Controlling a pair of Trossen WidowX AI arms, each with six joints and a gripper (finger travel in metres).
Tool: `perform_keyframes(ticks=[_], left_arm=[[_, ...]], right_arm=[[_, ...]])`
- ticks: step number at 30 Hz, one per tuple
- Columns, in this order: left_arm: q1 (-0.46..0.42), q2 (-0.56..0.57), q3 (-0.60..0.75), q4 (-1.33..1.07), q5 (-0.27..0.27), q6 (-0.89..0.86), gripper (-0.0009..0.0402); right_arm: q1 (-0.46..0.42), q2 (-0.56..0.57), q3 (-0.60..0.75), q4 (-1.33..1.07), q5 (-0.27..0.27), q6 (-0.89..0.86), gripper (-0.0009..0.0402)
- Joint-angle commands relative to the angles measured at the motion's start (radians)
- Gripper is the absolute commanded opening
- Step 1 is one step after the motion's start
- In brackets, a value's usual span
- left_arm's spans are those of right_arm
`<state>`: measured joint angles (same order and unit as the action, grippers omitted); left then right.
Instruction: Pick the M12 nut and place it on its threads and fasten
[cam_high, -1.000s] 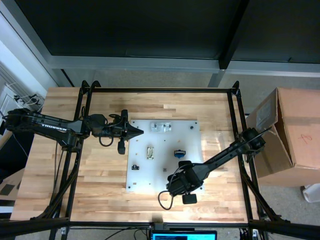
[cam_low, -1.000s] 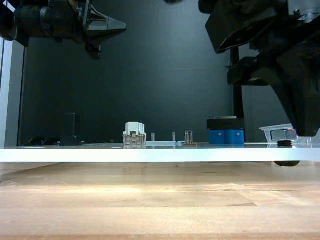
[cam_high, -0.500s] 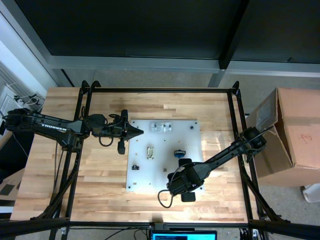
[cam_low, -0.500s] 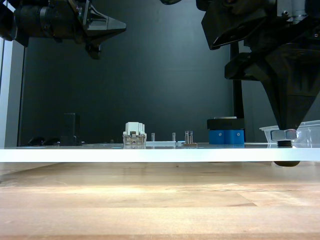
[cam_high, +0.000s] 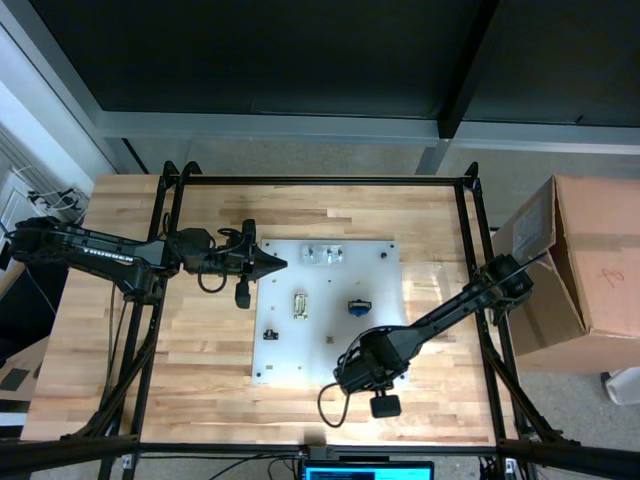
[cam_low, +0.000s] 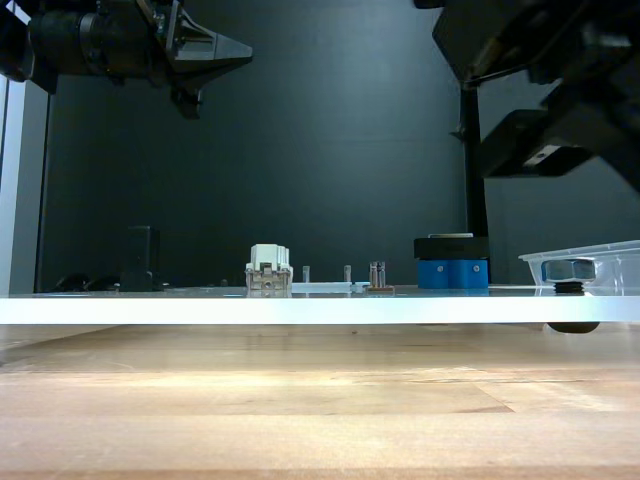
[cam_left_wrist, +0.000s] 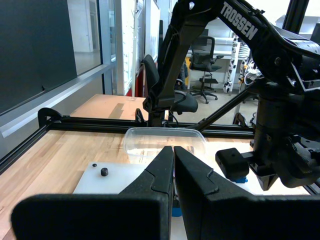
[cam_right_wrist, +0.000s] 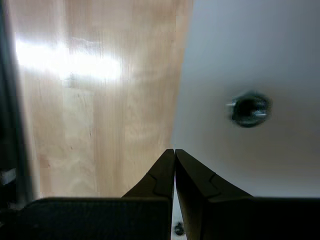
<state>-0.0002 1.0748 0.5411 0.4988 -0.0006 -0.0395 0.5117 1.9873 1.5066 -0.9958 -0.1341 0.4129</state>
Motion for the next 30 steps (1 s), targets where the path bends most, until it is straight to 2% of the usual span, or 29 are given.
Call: perform_keyframes(ticks=[1,8,22,23,24,27,28,30], left_arm=[[0.000,0.000,0.000,0.000,0.000,0.000,0.0000],[0.000,0.000,0.000,0.000,0.000,0.000,0.0000],[0.000,0.000,0.000,0.000,0.000,0.000,0.0000],[0.000,0.000,0.000,0.000,0.000,0.000,0.0000],[0.000,0.000,0.000,0.000,0.000,0.000,0.0000],[0.000,0.000,0.000,0.000,0.000,0.000,0.0000],[0.000,0.000,0.000,0.000,0.000,0.000,0.0000],[0.000,0.000,0.000,0.000,0.000,0.000,0.0000]], right_arm=[[-0.001,-0.002,0.003,-0.021,0.075,0.006,0.0000],[-0.001,-0.005,0.003,-0.021,0.223,0.070,0.0000],[0.001,0.001,-0.003,0.008,0.231,0.084,0.0000],[0.001,0.001,-0.006,0.021,0.217,0.089,0.0000],[0.002,0.001,-0.007,0.036,0.182,0.086,0.0000],[0.002,0.000,-0.008,0.060,0.014,0.050,0.0000],[0.002,0.000,-0.008,0.059,-0.019,0.044,0.0000],[0.002,0.000,-0.008,0.045,-0.023,0.042,0.0000]])
